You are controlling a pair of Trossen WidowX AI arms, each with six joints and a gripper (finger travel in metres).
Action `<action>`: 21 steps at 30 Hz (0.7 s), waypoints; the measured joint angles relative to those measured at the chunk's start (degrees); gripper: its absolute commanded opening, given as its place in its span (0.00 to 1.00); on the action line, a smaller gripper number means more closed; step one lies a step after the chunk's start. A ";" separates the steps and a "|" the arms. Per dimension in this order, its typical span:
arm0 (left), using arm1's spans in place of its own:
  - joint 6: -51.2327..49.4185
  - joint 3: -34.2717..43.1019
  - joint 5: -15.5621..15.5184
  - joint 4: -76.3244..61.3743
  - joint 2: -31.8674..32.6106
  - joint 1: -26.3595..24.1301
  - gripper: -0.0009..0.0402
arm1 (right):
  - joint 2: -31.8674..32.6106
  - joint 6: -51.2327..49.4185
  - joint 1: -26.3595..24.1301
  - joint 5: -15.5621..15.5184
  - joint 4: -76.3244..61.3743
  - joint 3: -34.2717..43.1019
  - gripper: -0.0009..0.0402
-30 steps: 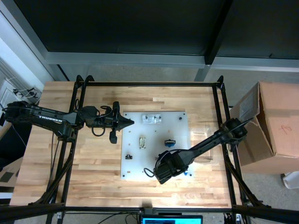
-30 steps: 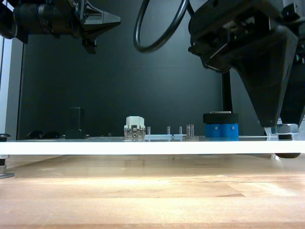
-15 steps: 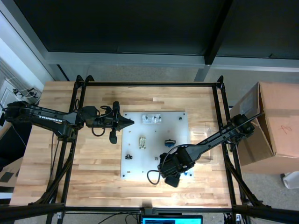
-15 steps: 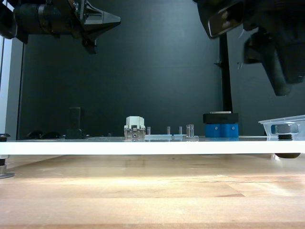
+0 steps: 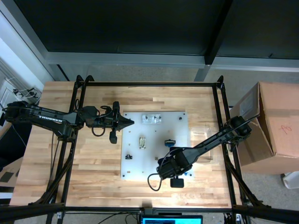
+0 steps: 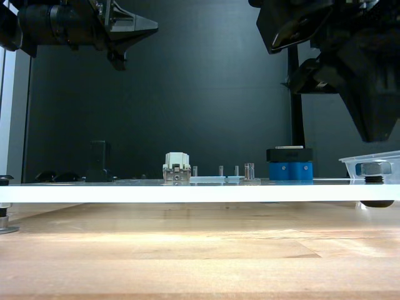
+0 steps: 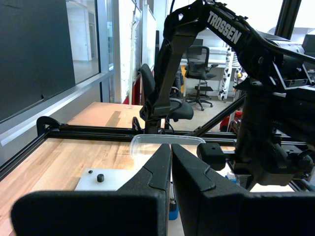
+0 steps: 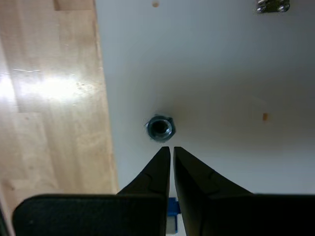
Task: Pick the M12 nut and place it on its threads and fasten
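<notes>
1. The left gripper (image 5: 130,122) hangs in the air over the far left edge of the white board (image 5: 135,161), pointing right. Its two fingers (image 7: 152,169) lie pressed together with nothing between them.
2. On the board, going right in the low view, stand a small pale connector (image 6: 176,169), a few thin pins and a blue block with a black cap (image 6: 290,167).
3. The right gripper (image 8: 171,149) hangs over the board's near right part, pointing down at it. Its fingers are closed to a thin slit and hold nothing.
4. The nut (image 8: 160,127) is not in either gripper. In the right wrist view it sits on the white board just beyond the closed fingertips, apart from them, with its dark hole facing the camera.
5. In the low view the nut sits level on top of the short black stud (image 6: 375,179). The stud's ribs show beneath it, so it is on its stud but not run fully down. The right gripper's tip is above it with a clear gap of air between them.
6. The clear tray (image 6: 369,158) stands behind the stud. In the high view it rests on the table (image 5: 93,186) just off the board's right edge.
7. A cardboard box (image 5: 275,126) stands beyond the table's right edge.
</notes>
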 measured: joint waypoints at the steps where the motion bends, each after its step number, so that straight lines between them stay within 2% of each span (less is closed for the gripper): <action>1: -0.02 0.00 -0.02 -0.02 0.00 0.00 0.02 | 0.00 -0.13 0.00 0.59 0.02 -0.02 0.03; 21: 0.00 0.00 -0.02 -0.02 -0.02 0.00 0.02 | 0.07 -0.31 0.11 0.94 0.00 -0.20 0.02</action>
